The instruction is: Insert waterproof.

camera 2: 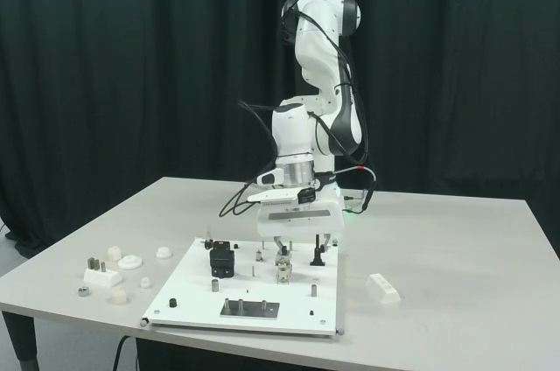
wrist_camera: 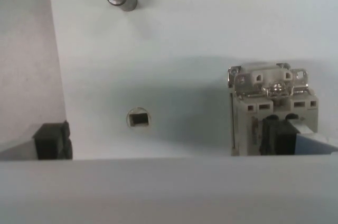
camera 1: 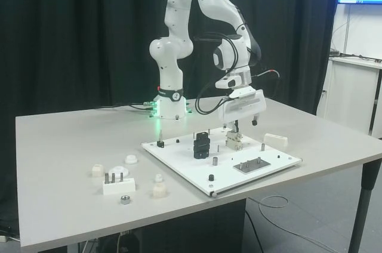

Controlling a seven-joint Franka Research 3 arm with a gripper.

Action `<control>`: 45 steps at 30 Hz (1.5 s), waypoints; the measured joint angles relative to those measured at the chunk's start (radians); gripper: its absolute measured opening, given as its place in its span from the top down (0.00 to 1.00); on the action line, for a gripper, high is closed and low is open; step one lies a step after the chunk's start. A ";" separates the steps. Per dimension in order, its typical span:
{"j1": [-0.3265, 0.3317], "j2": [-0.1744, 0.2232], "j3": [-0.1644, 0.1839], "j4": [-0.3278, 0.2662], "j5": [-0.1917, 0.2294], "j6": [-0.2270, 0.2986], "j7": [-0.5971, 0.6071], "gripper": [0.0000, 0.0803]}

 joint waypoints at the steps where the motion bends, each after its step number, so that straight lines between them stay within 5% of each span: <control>1: 0.000 0.000 0.000 0.000 0.000 0.000 0.000 0.00; 45: 0.000 0.021 0.014 0.001 0.015 0.033 -0.008 0.00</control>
